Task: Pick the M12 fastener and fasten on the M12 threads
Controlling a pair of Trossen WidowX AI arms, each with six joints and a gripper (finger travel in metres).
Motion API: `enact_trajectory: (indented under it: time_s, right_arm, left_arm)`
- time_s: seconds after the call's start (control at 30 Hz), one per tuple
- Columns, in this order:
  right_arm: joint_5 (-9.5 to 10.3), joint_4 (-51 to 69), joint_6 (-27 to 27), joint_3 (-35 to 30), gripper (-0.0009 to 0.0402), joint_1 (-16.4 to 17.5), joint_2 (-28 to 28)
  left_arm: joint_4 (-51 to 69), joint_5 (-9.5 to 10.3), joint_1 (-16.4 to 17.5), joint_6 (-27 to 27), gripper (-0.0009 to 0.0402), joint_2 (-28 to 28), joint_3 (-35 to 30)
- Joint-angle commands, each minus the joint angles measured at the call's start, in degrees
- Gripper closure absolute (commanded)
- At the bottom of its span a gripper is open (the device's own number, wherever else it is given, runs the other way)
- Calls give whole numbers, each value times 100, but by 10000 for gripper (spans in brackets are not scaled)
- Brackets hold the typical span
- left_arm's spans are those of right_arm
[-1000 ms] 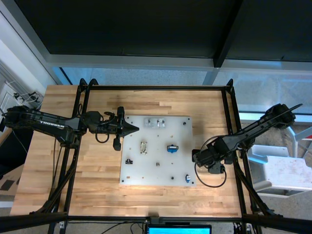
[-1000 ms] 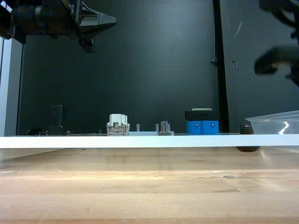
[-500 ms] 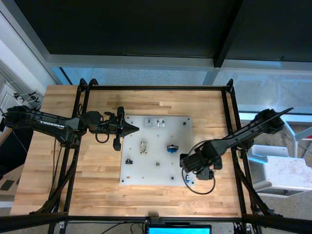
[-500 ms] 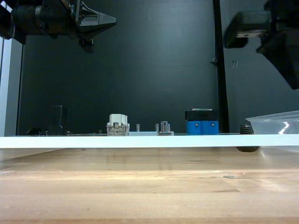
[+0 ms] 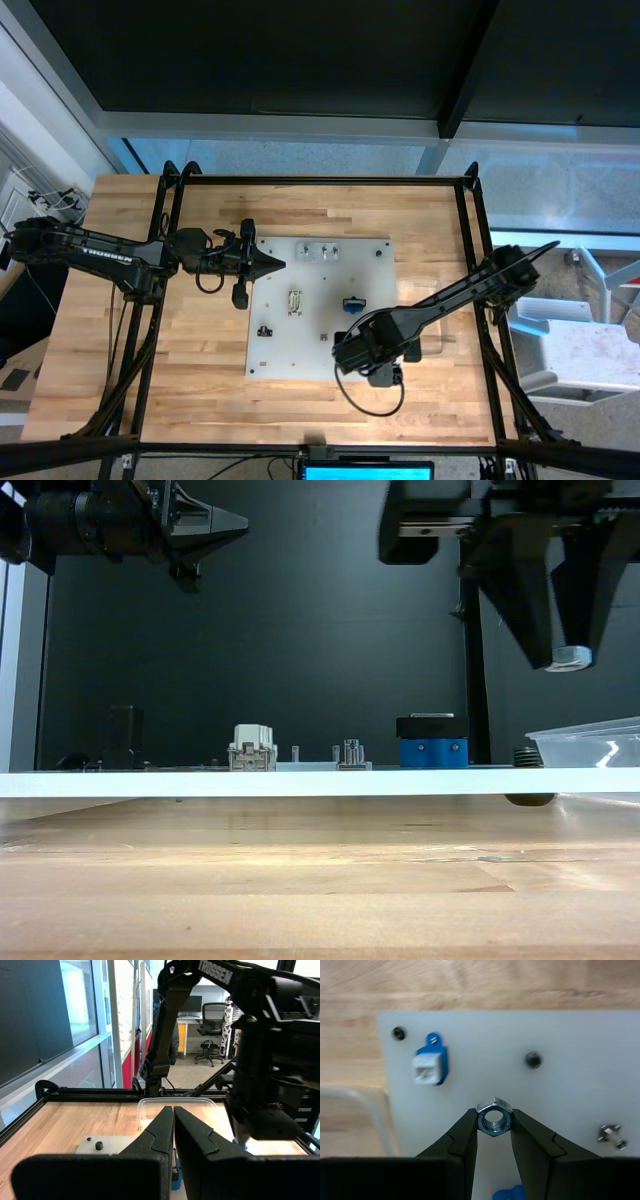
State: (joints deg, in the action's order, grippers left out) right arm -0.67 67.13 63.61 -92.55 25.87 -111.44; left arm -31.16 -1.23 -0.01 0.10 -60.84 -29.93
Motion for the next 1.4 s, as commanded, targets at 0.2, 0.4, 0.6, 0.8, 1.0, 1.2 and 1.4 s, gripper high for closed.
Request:
enact_trajectory:
  time_s: [0.2, 0.4, 0.6, 0.8, 1.0, 1.2, 1.4]
  right_arm:
    - [22, -17, 37, -581, 364, 4, -560]
    - [26, -192, 39, -658, 364, 4, -723]
    - [22, -240, 144, -651, 364, 0, -828]
    - [22, -337, 142, -660, 364, 2, -981]
    - [24, -334, 140, -658, 364, -2, -1010]
    - [24, -367, 138, -577, 364, -11, -1010]
    - [26, -540, 127, -420, 364, -20, -1010]
  left_arm:
    - [-2, -2, 0, 0, 393, -2, -2]
    - [-2, -2, 0, 0, 393, -2, -2]
    - [-2, -2, 2, 0, 393, -2, -2]
    - [-2, -2, 0, 0, 393, -2, -2]
    - [-2, -2, 0, 0, 393, -2, -2]
    - [-2, -2, 2, 0, 393, -2, -2]
    - [-2, -2, 2, 0, 393, -2, -2]
